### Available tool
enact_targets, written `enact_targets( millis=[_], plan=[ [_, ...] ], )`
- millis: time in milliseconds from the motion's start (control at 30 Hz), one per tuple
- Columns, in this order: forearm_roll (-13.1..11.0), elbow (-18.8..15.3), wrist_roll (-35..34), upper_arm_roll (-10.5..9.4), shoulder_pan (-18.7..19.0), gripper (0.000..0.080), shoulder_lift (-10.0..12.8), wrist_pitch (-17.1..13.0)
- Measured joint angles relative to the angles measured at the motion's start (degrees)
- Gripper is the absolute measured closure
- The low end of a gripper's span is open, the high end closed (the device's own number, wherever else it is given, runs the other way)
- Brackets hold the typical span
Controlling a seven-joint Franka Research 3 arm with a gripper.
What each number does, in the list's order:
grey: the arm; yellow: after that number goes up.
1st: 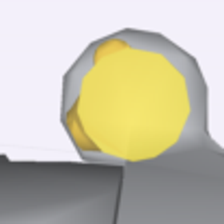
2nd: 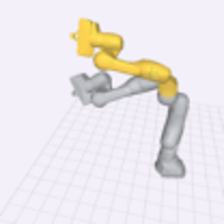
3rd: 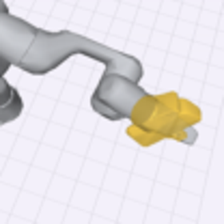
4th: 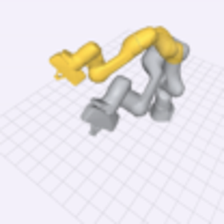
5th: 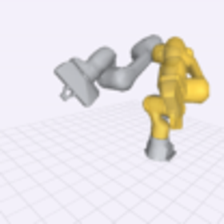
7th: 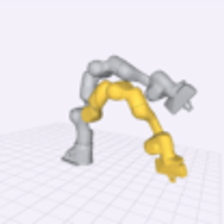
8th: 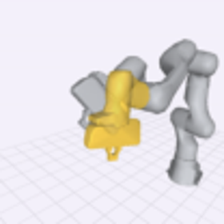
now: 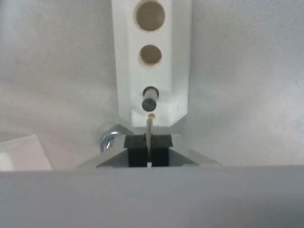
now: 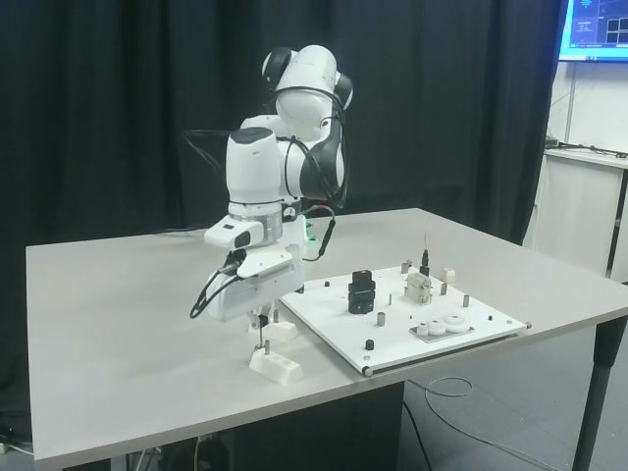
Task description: Pick round peg 1.
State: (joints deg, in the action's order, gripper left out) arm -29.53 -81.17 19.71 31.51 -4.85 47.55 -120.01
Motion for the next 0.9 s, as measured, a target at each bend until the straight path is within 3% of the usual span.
enact_targets(
  millis=[333,900],
  plan=[
    [0.02,2.15,-1.06,1.15,0.0,0.0789,-0.13,3.78],
    [0.02,2.66,-3.47,1.26,0.01,0.0789,-0.13,4.77]
  ],
)
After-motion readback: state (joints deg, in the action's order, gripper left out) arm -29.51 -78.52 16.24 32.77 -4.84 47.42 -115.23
